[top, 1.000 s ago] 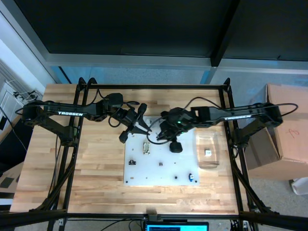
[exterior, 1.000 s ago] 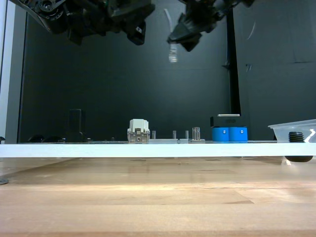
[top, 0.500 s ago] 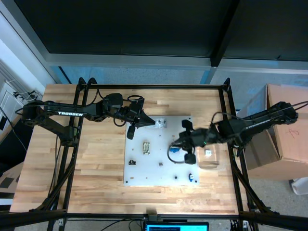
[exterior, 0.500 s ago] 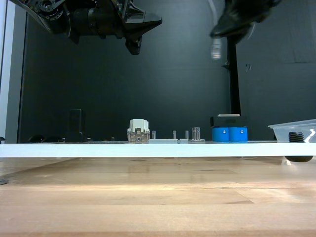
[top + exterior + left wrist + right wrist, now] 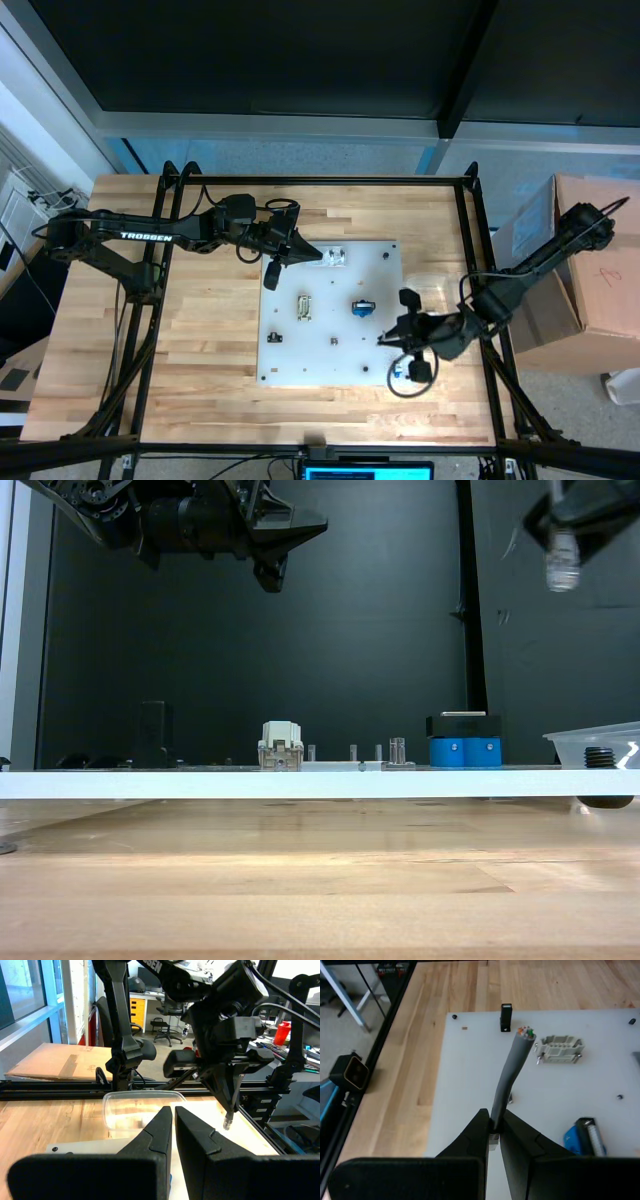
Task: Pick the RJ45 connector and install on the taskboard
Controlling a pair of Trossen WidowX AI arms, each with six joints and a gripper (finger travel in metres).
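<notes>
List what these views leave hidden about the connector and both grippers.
- Clear RJ45 connector, held by right gripper near white board's near right corner: right wrist view, fingers hide most.
- Right gripper: low view, top edge cuts it.
- Left gripper, fingers shut, above board's far edge: low view, top edge cuts it.
- Connector's seat: high view, too small.

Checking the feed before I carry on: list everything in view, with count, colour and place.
RJ45 connector: one, clear, on a grey cable, held in the air by the right gripper, clear of the board.
Task board: one, white, mid-table.
Multi-pin connector: one, grey, on the board's left part.
Blue fittings: two, on the board, mid-board and near-right corner.
Tray: one, clear plastic, right of the board.
Cardboard box: one, brown, beyond the table's right edge.
Table: one, light wood.
Left gripper: black, shut, above the board's far-left corner.
Right gripper: black, shut on the RJ45 connector, above the board's near-right part.
</notes>
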